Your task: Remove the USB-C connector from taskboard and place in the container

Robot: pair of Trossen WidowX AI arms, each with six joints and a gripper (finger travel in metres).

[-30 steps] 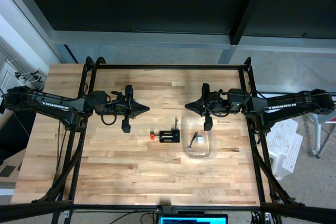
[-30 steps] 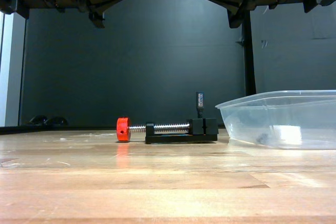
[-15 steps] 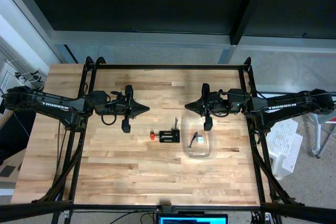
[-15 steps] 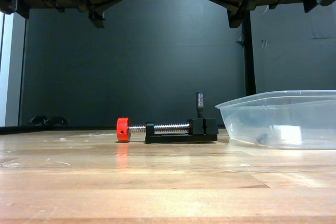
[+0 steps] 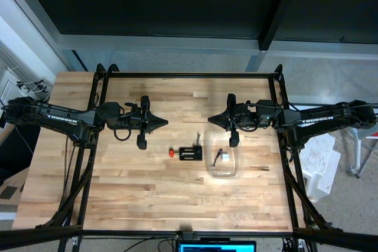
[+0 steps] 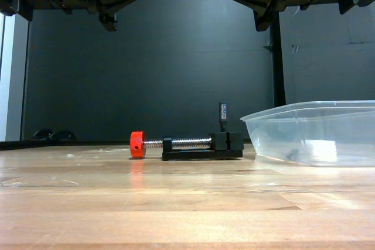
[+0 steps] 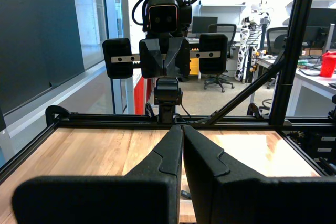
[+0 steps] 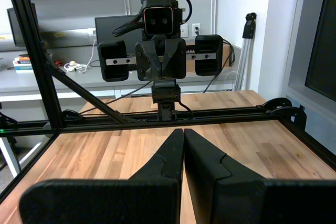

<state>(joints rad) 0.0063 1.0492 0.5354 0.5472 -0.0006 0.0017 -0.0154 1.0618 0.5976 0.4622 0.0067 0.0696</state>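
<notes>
The taskboard (image 5: 188, 153) is a small black fixture with an orange-red knob (image 6: 137, 144) at its left end, lying mid-table. Right of it stands the clear container (image 5: 225, 172). Inside it lies the USB-C connector (image 5: 217, 157), a slim dark stick, beside a small white cube (image 5: 225, 156). In the low view the connector (image 6: 293, 154) shows as a dark smudge through the container wall (image 6: 275, 136). My left gripper (image 5: 165, 123) hangs shut, high above the table, left of and behind the taskboard. My right gripper (image 5: 210, 120) faces it, also shut, behind the container. Neither holds anything.
A thin grey pin (image 6: 222, 115) stands upright at the taskboard's right end. A black frame rail (image 5: 189, 75) runs along the table's far edge. Each wrist view looks straight at the opposite arm, over the left fingertips (image 7: 173, 132) and the right fingertips (image 8: 176, 135).
</notes>
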